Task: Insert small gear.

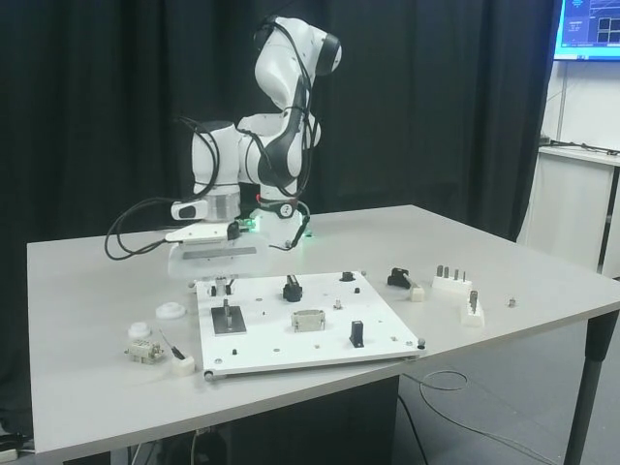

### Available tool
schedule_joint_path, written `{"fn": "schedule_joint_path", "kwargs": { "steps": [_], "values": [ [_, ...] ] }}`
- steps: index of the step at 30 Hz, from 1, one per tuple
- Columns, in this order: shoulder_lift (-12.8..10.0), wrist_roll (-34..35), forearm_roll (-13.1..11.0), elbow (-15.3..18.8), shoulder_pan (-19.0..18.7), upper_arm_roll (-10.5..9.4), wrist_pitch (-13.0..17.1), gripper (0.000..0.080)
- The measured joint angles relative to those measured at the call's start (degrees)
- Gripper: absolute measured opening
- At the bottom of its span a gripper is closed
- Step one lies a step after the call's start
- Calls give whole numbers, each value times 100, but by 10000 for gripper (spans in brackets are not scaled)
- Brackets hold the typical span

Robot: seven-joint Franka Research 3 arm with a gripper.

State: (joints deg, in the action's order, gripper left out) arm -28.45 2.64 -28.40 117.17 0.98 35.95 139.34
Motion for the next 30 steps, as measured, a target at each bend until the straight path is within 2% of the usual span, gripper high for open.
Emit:
{"fn": "schedule_joint_path", "kwargs": {
  "steps": [10,30],
  "values": [
    [174,-80,-1,159,-8,1,112,199],
    [151,-80,-12,195,-42,-60,256,199]
  ]
}}
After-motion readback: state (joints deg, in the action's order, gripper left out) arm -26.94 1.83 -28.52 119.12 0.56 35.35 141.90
